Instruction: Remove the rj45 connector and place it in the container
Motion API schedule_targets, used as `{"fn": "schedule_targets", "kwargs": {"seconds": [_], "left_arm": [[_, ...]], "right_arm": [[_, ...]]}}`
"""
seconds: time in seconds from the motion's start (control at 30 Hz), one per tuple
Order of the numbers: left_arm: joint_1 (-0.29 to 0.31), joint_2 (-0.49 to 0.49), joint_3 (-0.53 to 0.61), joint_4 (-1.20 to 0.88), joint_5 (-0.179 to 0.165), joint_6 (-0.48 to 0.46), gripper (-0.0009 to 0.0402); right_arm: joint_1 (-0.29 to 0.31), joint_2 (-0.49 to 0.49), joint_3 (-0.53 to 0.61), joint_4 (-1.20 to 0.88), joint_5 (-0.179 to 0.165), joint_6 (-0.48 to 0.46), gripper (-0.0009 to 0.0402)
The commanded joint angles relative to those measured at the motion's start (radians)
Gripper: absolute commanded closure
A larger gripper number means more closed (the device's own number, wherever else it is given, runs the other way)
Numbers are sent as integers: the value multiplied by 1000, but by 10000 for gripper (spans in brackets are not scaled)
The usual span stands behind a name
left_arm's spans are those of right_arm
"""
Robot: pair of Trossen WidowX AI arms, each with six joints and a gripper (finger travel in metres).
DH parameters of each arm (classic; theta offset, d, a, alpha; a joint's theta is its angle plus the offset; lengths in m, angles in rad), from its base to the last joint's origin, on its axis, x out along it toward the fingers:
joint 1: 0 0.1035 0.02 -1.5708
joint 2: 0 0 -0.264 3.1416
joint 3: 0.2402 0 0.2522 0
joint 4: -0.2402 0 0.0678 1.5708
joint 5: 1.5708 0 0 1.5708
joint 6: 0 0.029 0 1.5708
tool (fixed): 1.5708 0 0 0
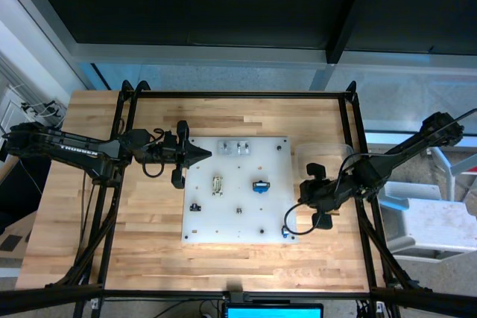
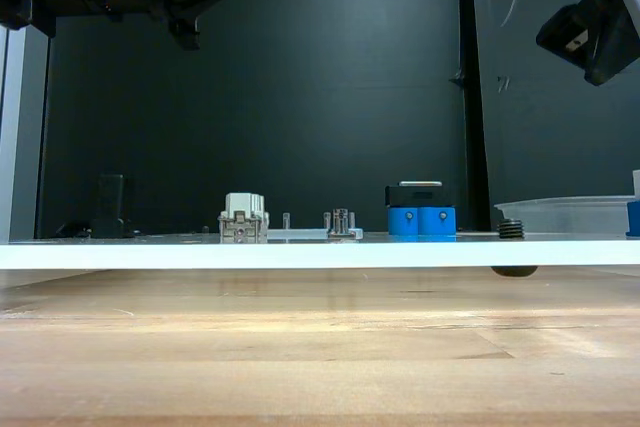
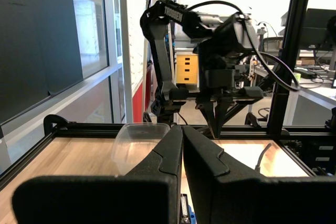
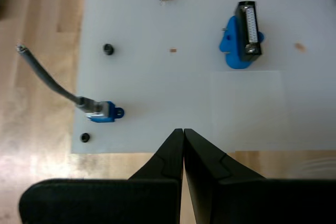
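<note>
The rj45 connector (image 4: pixel 97 108) sits plugged in a small blue holder near the white board's (image 1: pixel 238 214) front right corner, and a short grey cable runs off its end. The high view shows the connector (image 1: pixel 286 233) there too. The container (image 1: pixel 322 157), a clear plastic tub, stands on the table just off the board's right edge, also visible as the container (image 3: pixel 137 142) and the container (image 2: pixel 570 215). My right gripper (image 4: pixel 183 130) hovers shut and empty above the board's right edge, a little behind the connector. My left gripper (image 1: pixel 205 154) is shut and empty, raised over the board's back left edge.
The board also carries a blue D-sub connector block (image 4: pixel 242 35), a beige connector (image 1: pixel 218 185), a clear fixture (image 1: pixel 235 147) at the back, and small black screws (image 4: pixel 108 49). A black frame (image 1: pixel 238 95) surrounds the wooden table.
</note>
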Motion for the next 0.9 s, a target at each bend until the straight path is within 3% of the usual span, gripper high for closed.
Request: {"fn": "schedule_targets", "kwargs": {"seconds": [0.03, 0.53, 0.63, 0.9], "left_arm": [[0, 0, 0, 0, 0, 0, 393], [0, 0, 0, 0, 0, 0, 393], [0, 0, 0, 0, 0, 0, 393], [0, 0, 0, 0, 0, 0, 393]], "right_arm": [[34, 43, 52, -52, 19, 29, 393], [149, 207, 146, -84, 21, 182, 387], [169, 237, 151, -85, 19, 188, 359], [187, 303, 156, -33, 23, 206, 240]]}}
